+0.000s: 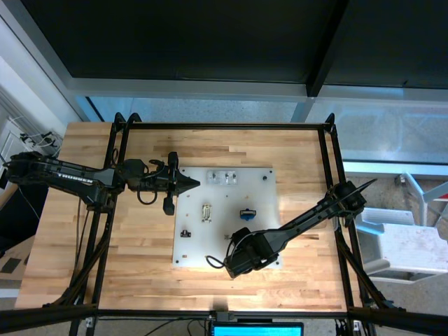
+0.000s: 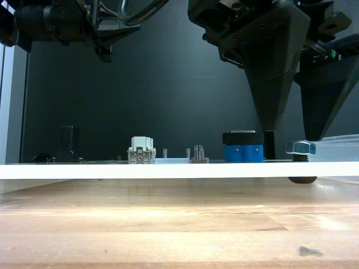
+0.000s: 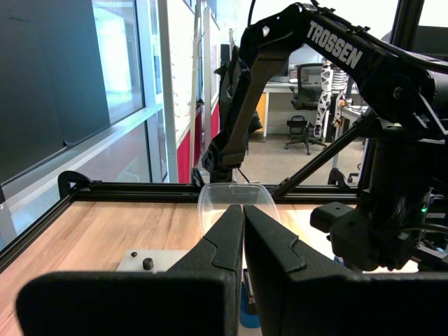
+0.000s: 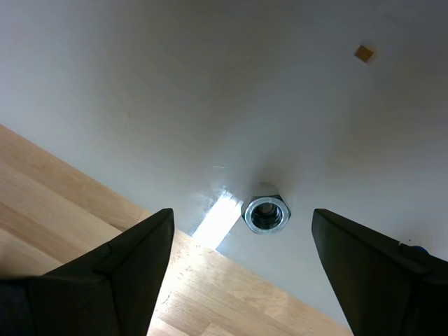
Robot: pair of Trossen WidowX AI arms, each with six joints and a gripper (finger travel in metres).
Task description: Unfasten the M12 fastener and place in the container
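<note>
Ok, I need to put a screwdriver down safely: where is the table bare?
The table is bare wood left of the white board, toward the near edge. Crowded: the board's near right corner, where the right gripper hangs open over the nut on its stud, and its far left edge, where the left gripper hovers shut.

So the left gripper (image 3: 243, 208) and right gripper (image 4: 239, 217) are both rocking matte black, wedge fingers (image 4: 126, 266), white TROSSEN lettering (image 3: 336, 43), looping black cables (image 1: 145, 198).

Overhead, table-level, two wrist close-ups
</note>
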